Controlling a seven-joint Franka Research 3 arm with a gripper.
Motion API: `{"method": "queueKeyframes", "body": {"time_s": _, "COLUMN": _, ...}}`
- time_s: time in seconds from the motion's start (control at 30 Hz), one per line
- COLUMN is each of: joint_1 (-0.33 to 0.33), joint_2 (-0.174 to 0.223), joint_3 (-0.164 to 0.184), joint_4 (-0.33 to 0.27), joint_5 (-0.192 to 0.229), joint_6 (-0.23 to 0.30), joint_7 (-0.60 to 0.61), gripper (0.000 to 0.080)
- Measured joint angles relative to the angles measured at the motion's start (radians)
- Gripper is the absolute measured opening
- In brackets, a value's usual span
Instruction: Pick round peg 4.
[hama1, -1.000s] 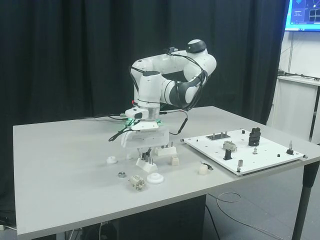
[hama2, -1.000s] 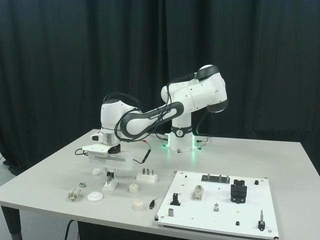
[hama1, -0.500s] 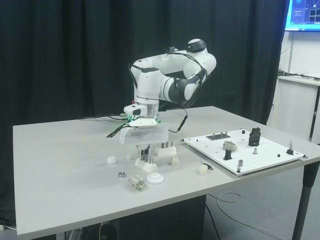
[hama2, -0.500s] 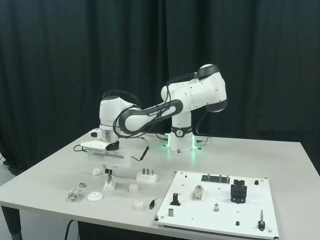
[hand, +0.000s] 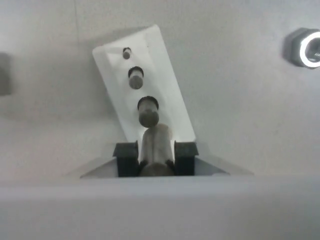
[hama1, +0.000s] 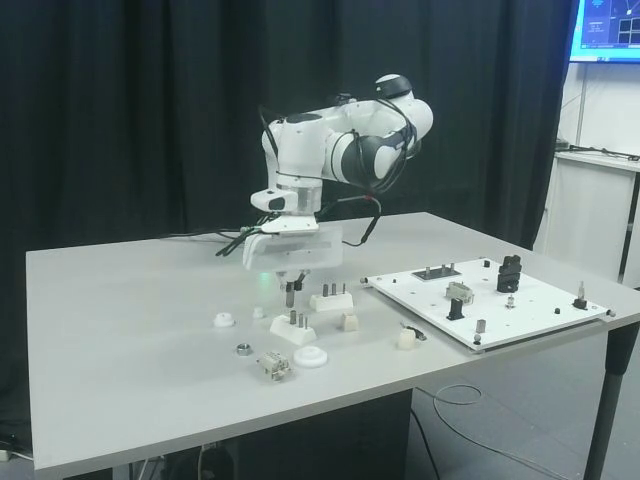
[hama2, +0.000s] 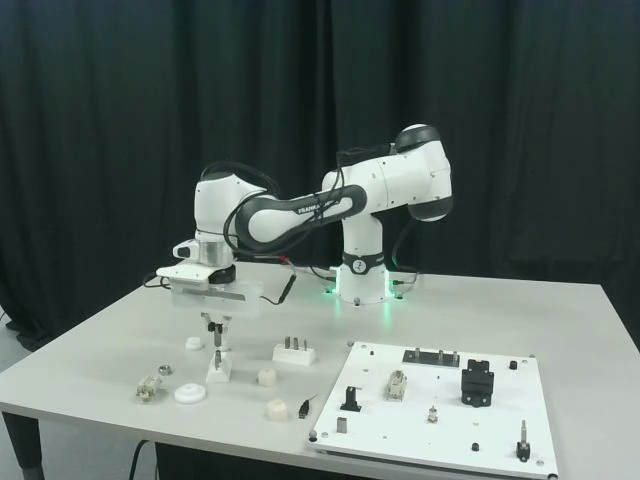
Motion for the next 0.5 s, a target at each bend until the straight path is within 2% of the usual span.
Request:
{"method": "queueKeyframes", "body": {"time_s": 0.2, "joint_1": 0.000, "joint_2": -0.001, "joint_3": -0.018, "joint_4": 0.017, "joint_5": -0.027, "joint_6": -0.013, "joint_7": 0.009, "gripper": 0.0149}}
{"method": "queueKeyframes", "body": {"time_s": 0.5, "joint_1": -0.002, "joint_2": -0.001, "joint_3": -0.019, "joint_4": 0.024, "joint_5": -0.041, "joint_6": -0.014, "joint_7": 0.014, "gripper": 0.0149}}
